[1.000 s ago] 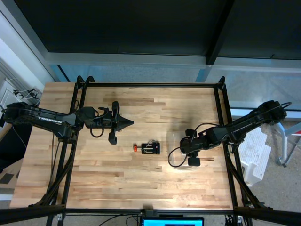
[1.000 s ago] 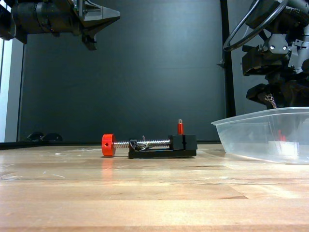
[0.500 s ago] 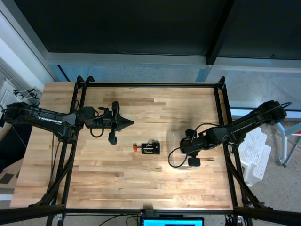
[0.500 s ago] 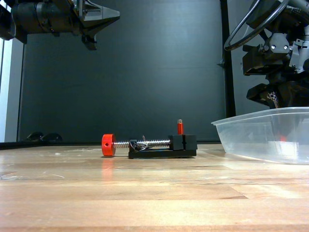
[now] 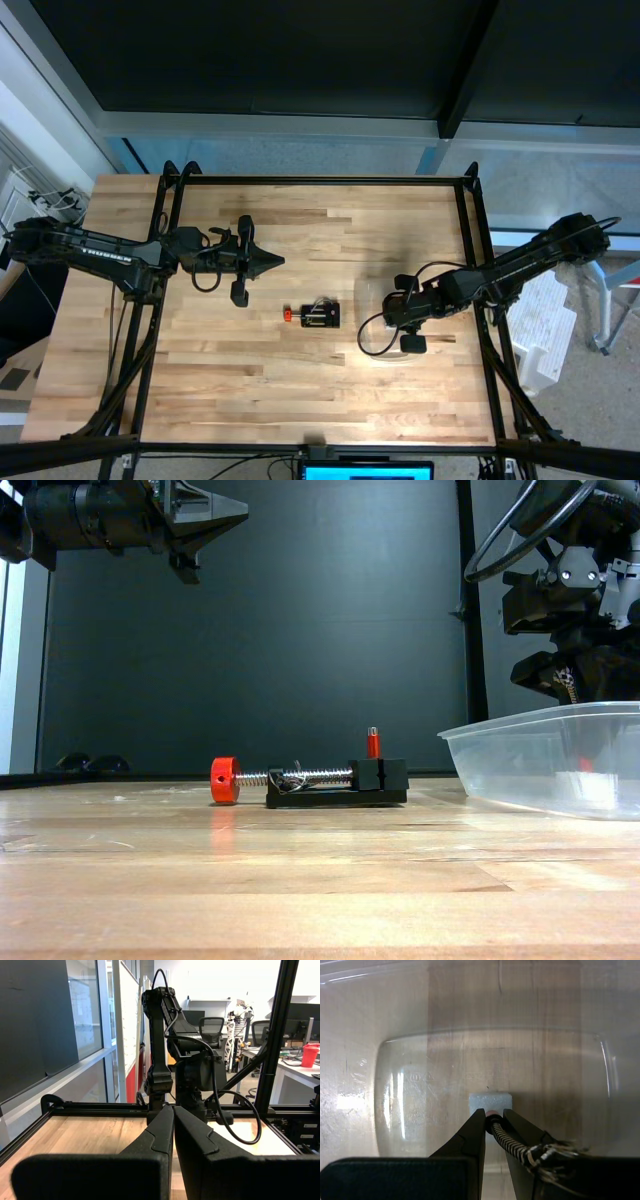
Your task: Pick the RCA connector and install on taskboard
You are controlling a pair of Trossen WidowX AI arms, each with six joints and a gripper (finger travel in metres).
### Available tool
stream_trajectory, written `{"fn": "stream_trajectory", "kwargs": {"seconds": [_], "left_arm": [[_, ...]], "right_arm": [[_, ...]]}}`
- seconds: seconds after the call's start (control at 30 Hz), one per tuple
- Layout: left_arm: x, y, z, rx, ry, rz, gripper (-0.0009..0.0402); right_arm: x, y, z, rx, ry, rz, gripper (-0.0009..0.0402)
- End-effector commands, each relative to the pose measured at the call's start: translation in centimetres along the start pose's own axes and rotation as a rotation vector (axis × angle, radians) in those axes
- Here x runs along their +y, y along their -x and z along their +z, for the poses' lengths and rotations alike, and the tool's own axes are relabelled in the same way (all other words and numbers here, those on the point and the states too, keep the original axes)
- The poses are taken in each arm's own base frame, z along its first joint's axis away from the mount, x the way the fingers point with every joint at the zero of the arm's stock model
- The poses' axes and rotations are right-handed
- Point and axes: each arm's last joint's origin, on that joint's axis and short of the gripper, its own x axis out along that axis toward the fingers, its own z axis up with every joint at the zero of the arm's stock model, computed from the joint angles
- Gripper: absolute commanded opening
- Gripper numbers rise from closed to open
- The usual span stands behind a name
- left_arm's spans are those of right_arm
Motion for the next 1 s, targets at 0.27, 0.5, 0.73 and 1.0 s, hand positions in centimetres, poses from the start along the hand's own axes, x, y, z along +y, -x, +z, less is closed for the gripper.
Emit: {"fn": "stream_trajectory", "kwargs": {"seconds": [0.27, 0.5, 0.73, 1.0], "left_arm": [[0.0, 0.0, 0.0, 0.0, 0.0, 0.0, 0.0], [0.0, 0.0, 0.0, 0.0, 0.0, 0.0, 0.0], [0.0, 0.0, 0.0, 0.0, 0.0, 0.0, 0.0], [0.0, 0.0, 0.0, 0.0, 0.0, 0.0, 0.0]], "right_arm": [[0.0, 1.7, 0.6, -0.006, 0.0, -0.006, 0.0009], [-0.1, 3.9, 1.1, -0.01, -0.001, -0.005, 0.0009], [-0.1, 6.5, 2.1, -0.028, -0.003, 0.0, 0.0009], [-0.1, 7.9, 2.6, -0.023, -0.003, -0.001, 0.0009]]}}
